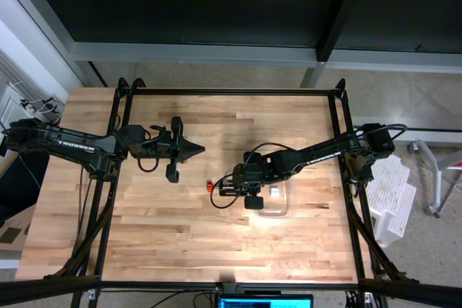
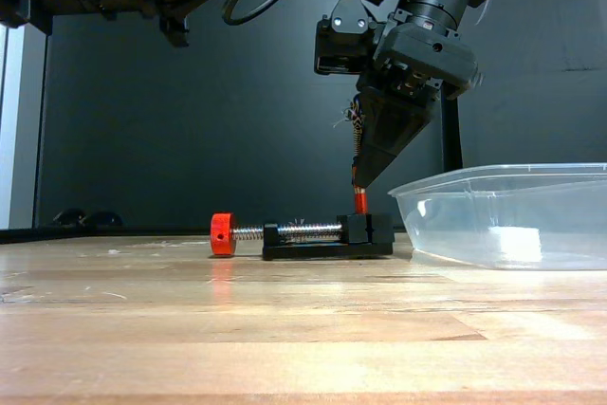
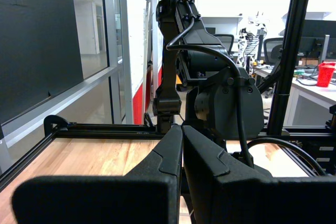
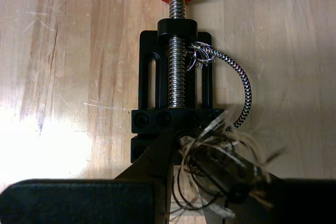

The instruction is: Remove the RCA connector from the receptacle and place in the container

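Wood table [image 1: 180, 236]: RCA connector [image 2: 360, 202] in right hand [image 2: 358, 180] (left hand [image 1: 198, 150] aloft).

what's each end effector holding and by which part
right end effector, over the receptacle, grips the RCA connector by its top; left end effector, raised at left, holds nothing

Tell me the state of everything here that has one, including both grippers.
left gripper: fingers shut, empty, raised above the table at the left.
right gripper: fingers shut on the RCA connector, pointing down over the receptacle.
RCA connector: upright, lower end at the receptacle; whether it is seated cannot be told.
receptacle: lying on the table beside the container.
container: open, holding only a small white piece.
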You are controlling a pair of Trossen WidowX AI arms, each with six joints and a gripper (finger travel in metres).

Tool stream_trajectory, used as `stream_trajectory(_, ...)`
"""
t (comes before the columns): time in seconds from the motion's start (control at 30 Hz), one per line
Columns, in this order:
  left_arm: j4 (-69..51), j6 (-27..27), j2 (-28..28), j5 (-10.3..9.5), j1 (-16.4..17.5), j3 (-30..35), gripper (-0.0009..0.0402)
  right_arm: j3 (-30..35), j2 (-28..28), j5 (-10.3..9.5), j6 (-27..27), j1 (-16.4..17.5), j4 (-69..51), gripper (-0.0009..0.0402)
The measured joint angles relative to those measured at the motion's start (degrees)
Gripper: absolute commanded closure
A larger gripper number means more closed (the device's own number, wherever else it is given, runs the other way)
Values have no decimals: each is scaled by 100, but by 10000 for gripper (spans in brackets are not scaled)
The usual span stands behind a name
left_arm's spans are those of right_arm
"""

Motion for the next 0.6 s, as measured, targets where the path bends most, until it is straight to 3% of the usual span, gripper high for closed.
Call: stream_trajectory(0.6, 2, 0, 0, 0, 0, 0, 393, -2, -131, -2, -7, 0, 0, 392)
